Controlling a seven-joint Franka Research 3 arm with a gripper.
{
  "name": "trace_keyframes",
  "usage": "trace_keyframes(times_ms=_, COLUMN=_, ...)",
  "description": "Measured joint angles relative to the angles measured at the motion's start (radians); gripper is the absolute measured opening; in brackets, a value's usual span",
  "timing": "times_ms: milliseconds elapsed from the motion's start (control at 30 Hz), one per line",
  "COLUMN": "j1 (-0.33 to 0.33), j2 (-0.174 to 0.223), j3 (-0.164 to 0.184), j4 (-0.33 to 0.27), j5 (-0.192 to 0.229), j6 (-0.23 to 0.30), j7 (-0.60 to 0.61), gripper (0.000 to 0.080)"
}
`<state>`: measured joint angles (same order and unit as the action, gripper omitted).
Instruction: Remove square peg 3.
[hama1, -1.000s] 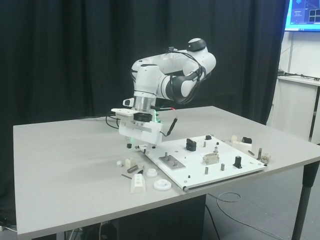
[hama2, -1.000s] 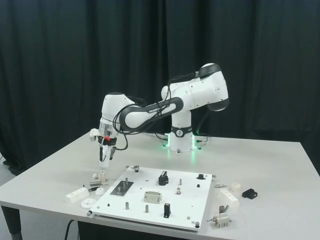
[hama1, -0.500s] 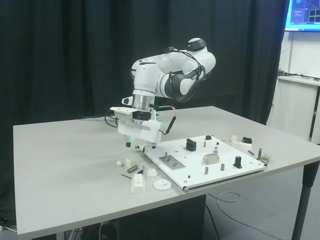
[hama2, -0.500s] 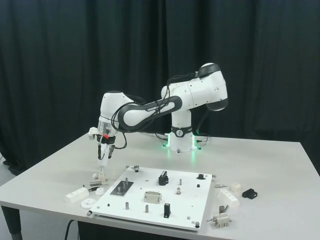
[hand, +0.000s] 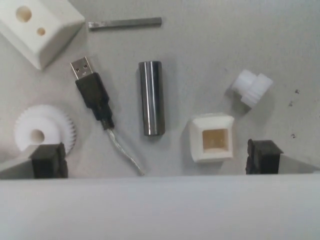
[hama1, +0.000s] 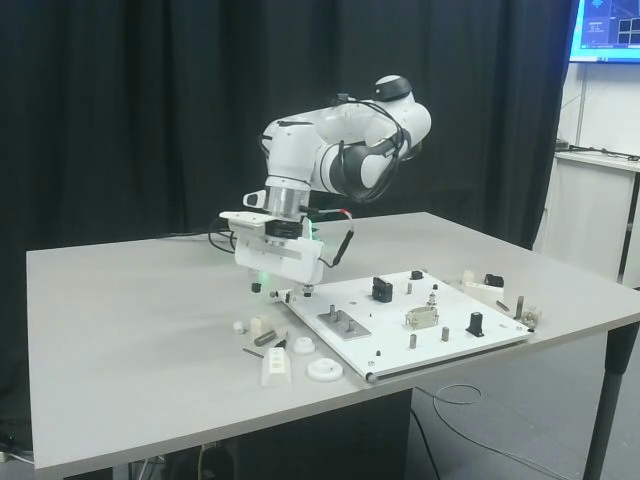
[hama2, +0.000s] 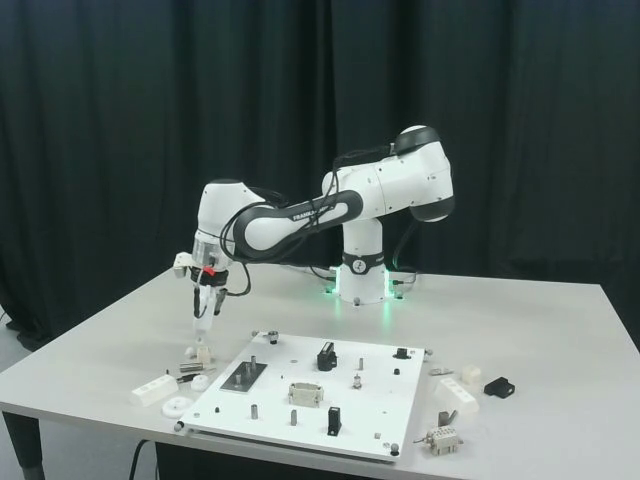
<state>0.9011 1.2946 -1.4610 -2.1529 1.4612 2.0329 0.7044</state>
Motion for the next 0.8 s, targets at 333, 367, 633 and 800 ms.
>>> trace_keyframes(times_ms=333, j1=-0.016, j2=0.0, j3=-0.002, j4=0.012, j5=-0.001, j6=-0.001, j7=0.0, gripper=0.08)
trace_keyframes(times_ms=367, j1=-0.018, j2=0.0, j3=-0.002, j4=0.013, j5=-0.001, j6=-0.002, j7=0.0, gripper=0.08)
trace_keyframes(times_ms=633, j1=-0.033, j2=0.0, j3=-0.009, j4=0.024, j5=-0.001, j6=-0.022, j7=0.0, gripper=0.08)
trace_keyframes(times_ms=800, j1=-0.039, j2=0.0, j3=-0.012, j4=0.028, j5=-0.001, j6=-0.037, j7=0.0, gripper=0.08)
